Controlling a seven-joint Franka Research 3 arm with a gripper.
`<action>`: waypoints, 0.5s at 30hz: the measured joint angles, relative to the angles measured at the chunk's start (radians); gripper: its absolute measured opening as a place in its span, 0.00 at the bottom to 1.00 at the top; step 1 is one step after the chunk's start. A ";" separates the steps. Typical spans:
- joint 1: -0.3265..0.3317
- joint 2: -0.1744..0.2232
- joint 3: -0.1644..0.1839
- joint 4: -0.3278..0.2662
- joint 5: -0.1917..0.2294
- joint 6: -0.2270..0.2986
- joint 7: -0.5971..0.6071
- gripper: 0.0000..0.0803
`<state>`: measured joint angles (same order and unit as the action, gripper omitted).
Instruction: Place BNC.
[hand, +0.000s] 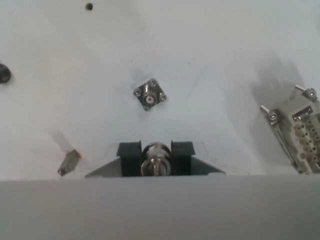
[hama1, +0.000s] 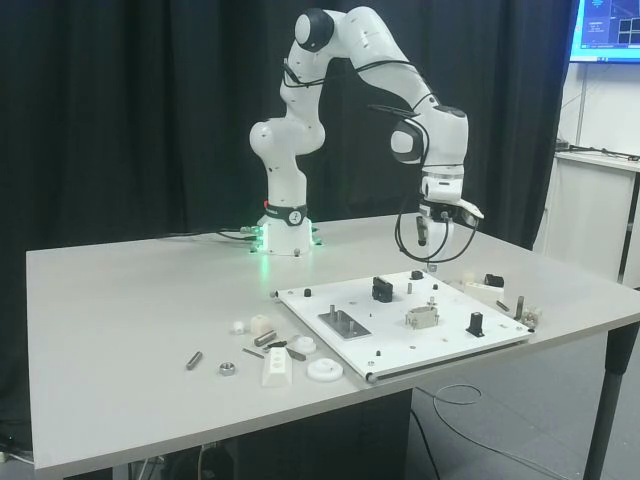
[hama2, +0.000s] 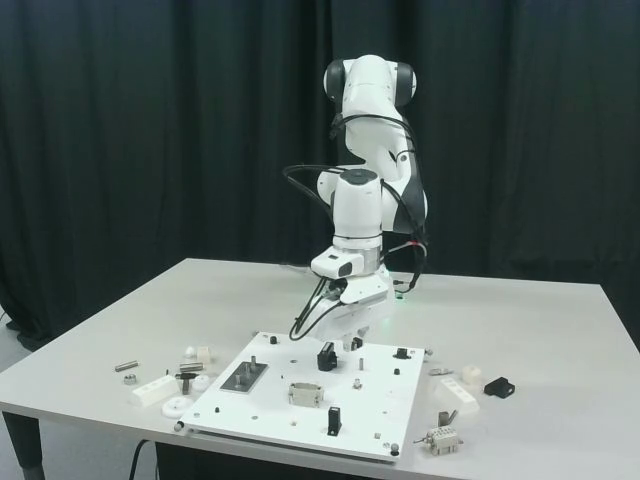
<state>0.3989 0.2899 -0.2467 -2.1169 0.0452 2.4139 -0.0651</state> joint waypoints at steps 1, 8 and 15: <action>0.000 0.000 0.000 0.000 0.000 0.000 0.001 0.15; 0.000 0.000 0.000 0.001 0.000 0.008 0.064 0.15; 0.001 0.000 0.000 0.001 0.000 0.019 0.205 0.15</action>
